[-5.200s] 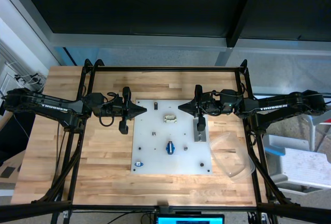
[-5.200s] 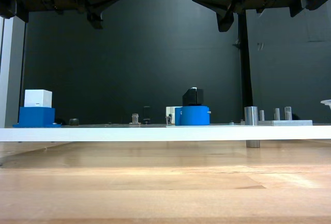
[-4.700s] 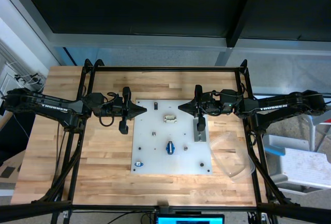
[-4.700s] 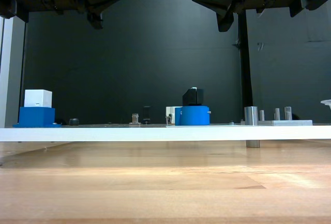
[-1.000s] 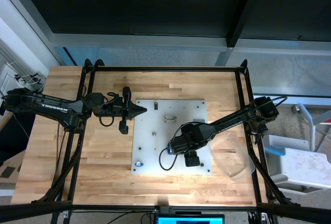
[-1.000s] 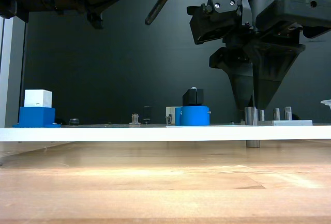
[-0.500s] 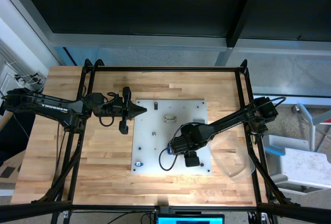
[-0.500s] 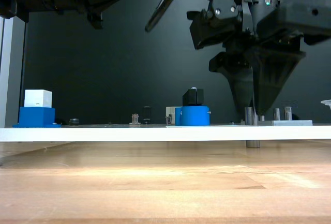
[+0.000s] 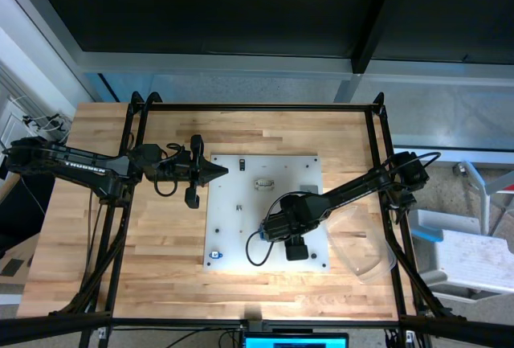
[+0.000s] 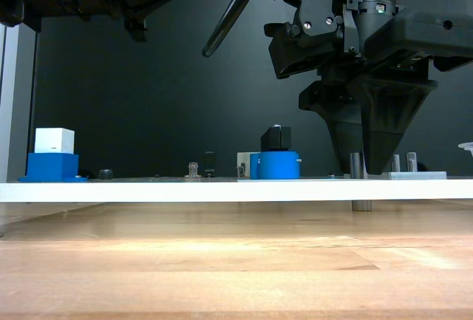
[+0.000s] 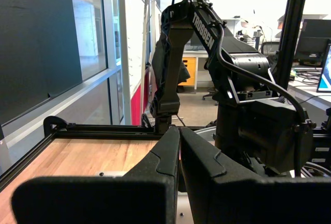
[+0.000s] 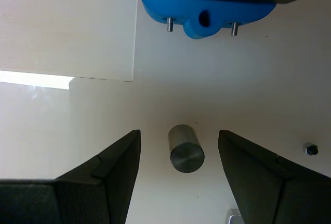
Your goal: Pick the 16mm cylinder and place it in the container
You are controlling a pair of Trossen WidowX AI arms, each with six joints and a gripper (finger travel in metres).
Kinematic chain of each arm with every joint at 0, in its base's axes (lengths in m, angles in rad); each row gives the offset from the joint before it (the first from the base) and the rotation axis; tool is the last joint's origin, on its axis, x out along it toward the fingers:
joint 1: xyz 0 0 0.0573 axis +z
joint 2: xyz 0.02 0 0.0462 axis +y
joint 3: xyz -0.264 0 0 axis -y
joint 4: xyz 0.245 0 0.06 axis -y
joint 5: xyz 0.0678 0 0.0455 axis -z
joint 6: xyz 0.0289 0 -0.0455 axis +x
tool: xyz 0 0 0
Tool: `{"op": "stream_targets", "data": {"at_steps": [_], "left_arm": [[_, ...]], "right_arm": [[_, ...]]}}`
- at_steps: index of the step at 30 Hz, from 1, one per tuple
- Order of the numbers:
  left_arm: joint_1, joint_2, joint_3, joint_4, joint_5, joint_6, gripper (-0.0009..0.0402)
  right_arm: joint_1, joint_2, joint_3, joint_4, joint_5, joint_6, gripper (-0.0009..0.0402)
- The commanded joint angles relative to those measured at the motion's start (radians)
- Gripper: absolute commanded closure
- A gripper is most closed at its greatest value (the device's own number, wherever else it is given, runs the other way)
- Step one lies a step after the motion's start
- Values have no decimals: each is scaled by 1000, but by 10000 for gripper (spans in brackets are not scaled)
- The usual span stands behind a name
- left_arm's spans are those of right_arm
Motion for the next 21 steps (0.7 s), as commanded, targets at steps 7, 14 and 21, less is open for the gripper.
{"op": "stream_targets", "data": {"at_steps": [7,14,21], "left_arm": [[0,0,0,0,0,0,393],[0,0,0,0,0,0,393],[0,0,0,0,0,0,393]], "right_arm": [[-2,-2,1,-1,0,1,241],[-2,-2,1,-2,0,1,290],[-2,-2,10,-11,1,0,329]]}}
